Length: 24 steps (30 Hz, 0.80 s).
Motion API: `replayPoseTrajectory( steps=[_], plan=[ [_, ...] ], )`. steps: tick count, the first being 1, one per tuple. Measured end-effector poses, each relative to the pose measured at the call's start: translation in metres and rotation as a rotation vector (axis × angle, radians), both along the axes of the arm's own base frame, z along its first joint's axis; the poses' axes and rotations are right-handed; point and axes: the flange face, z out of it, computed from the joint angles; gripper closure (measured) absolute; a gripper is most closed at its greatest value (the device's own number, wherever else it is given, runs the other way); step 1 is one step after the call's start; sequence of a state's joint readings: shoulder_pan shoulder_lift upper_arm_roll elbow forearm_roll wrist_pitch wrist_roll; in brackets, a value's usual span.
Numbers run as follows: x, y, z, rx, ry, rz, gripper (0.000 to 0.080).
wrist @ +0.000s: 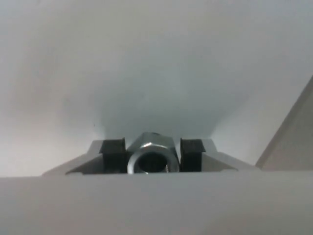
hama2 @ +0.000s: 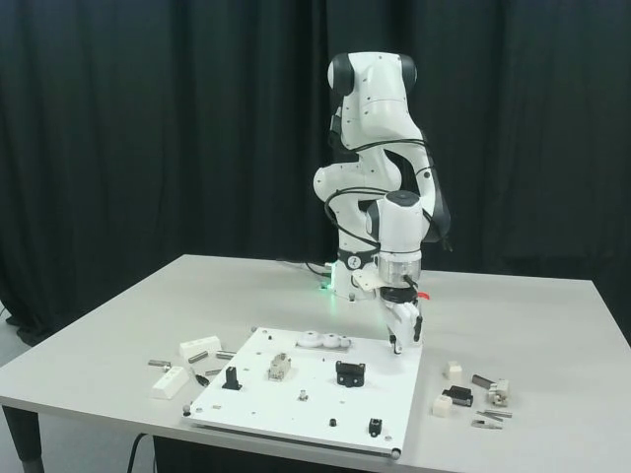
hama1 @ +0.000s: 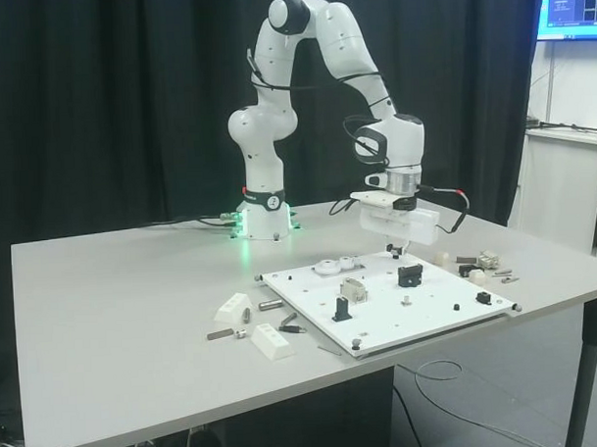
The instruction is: Remove bolt 4.
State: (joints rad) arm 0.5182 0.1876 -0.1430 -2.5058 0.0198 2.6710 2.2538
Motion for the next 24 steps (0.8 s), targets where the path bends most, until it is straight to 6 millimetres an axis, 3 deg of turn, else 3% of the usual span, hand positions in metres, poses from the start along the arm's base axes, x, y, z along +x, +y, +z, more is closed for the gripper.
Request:
replayPoseTrajectory(
  steps=[12, 24],
  plan=[
    [0.0, -0.0008, -0.0003, 0.006, -0.001, 0.005, 0.0565],
    [-0.0006, 0.0009, -0.0002, 0.001, 0.003, 0.188, 0.0565]
  ],
)
